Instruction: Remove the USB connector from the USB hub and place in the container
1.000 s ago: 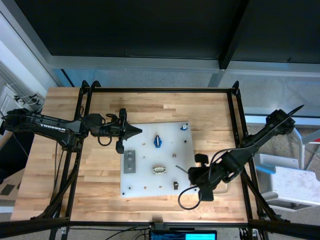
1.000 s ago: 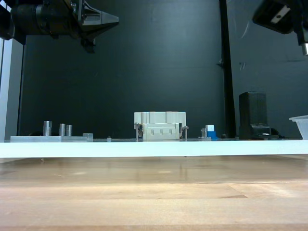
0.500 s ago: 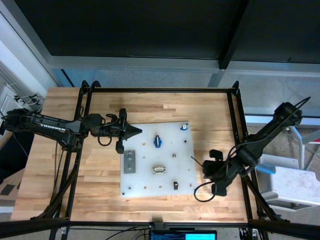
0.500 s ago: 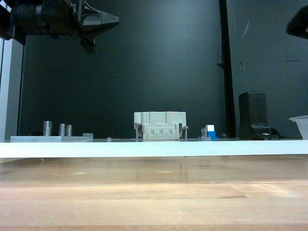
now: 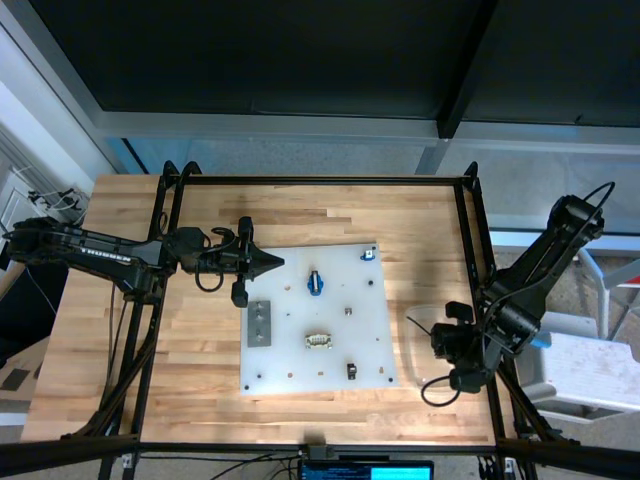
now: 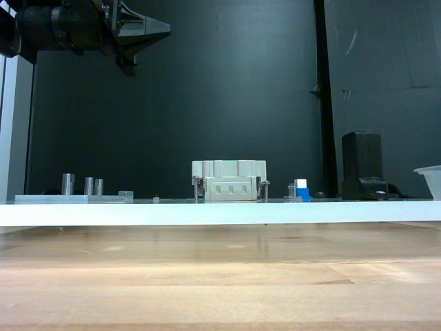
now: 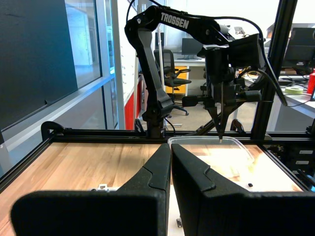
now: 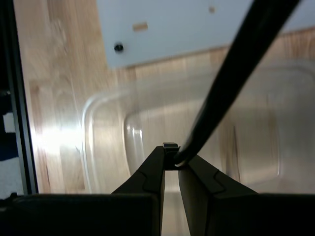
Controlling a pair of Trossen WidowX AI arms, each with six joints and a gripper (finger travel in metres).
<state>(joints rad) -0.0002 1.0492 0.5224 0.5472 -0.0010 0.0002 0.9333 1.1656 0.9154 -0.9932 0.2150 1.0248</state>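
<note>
My right gripper [image 5: 438, 334] hangs over the container [image 5: 409, 347], a clear tray on the wood just right of the white board [image 5: 300, 375]. It is shut on the USB connector [image 5: 420, 324], a thin black cable. The right wrist view shows my right gripper [image 8: 171, 160] pinching the plug end, with the cable [image 8: 231, 73] running away over the container's wall [image 8: 106, 147]. In the left wrist view the connector [image 7: 221, 110] hangs above the tray [image 7: 197, 140]. The USB hub [image 5: 352, 371] sits at the board's near edge. My left gripper [image 5: 272, 262] is shut, held high off the board's far left corner.
On the board stand a grey metal block with holes [image 5: 259, 324], a silver-grey socket [image 5: 318, 342] and a blue clip [image 5: 315, 282]. A black frame rail [image 5: 482, 270] runs along the table's right side, close to the right arm.
The right arm has swung right, off the board's near right part and over the container, carrying the connector. It has left the low view. The left arm has not moved.
</note>
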